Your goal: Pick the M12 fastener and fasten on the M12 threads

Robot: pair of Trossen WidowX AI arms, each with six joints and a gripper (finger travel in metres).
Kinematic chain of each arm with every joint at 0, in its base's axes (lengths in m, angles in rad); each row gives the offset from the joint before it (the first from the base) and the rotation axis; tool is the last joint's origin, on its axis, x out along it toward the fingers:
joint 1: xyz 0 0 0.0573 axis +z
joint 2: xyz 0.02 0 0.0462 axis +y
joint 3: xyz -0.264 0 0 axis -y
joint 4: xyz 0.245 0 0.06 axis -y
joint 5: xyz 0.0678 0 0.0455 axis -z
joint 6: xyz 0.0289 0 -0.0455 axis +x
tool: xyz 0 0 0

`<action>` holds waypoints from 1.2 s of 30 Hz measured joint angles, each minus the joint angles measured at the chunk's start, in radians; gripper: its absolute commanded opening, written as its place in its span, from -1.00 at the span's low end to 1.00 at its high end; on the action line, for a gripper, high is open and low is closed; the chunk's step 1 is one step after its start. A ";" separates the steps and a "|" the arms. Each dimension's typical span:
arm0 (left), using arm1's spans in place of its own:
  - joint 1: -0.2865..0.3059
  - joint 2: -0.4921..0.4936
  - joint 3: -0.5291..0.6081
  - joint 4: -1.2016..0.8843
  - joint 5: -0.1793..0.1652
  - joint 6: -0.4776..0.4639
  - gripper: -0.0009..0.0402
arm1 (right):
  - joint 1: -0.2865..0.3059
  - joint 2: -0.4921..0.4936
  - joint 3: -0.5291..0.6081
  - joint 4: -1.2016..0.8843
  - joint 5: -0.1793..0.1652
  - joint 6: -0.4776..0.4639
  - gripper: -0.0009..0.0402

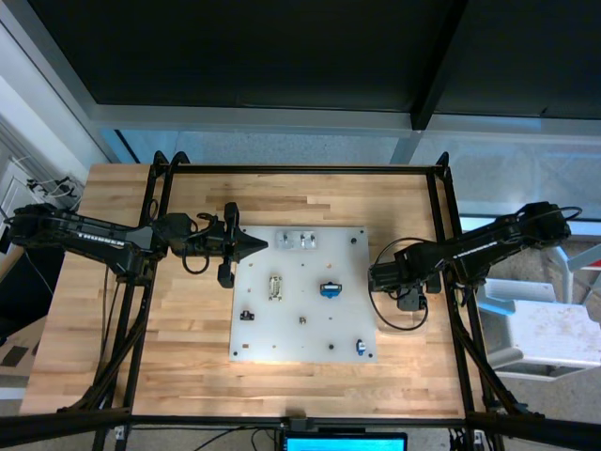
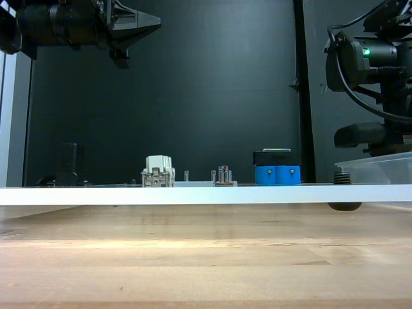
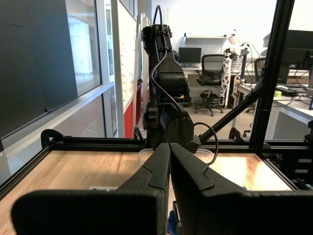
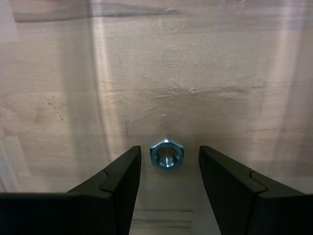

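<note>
The small silver hex nut is framed by the wide black right gripper, centre-right in the high view. It could be flicked away by an off-centre squeeze. The closed black left gripper is parked centre-left.

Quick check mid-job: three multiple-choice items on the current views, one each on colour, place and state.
1. What colour is the stud? A) black B) blue C) white
2. Where is the nut? A) on the stud B) on the clear tray's floor, between the right gripper's fingers C) nowhere in view
3. The right gripper is: A) shut on the nut B) shut, empty C) open
Answers:
1 A: the low view shows bare black ribs.
2 B: the right wrist view shows it lying there.
3 C: gaps flank the nut. The left gripper hangs shut above the board's left edge.
</note>
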State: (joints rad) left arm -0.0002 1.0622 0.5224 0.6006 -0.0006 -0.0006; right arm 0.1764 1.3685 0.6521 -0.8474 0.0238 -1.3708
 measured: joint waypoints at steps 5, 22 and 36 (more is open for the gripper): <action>0.000 0.000 0.000 0.000 0.000 0.000 -0.96 | 0.000 0.015 -0.001 0.008 0.000 0.000 -0.15; 0.000 0.000 0.000 0.000 0.000 0.000 -0.96 | -0.005 0.014 -0.014 0.032 0.000 0.003 -0.20; 0.000 0.000 0.000 0.000 0.000 0.000 -0.96 | -0.006 0.014 -0.016 0.045 -0.003 0.033 -0.67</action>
State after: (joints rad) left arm -0.0002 1.0622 0.5224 0.6010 -0.0006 -0.0006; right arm 0.1699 1.3827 0.6365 -0.8028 0.0208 -1.3380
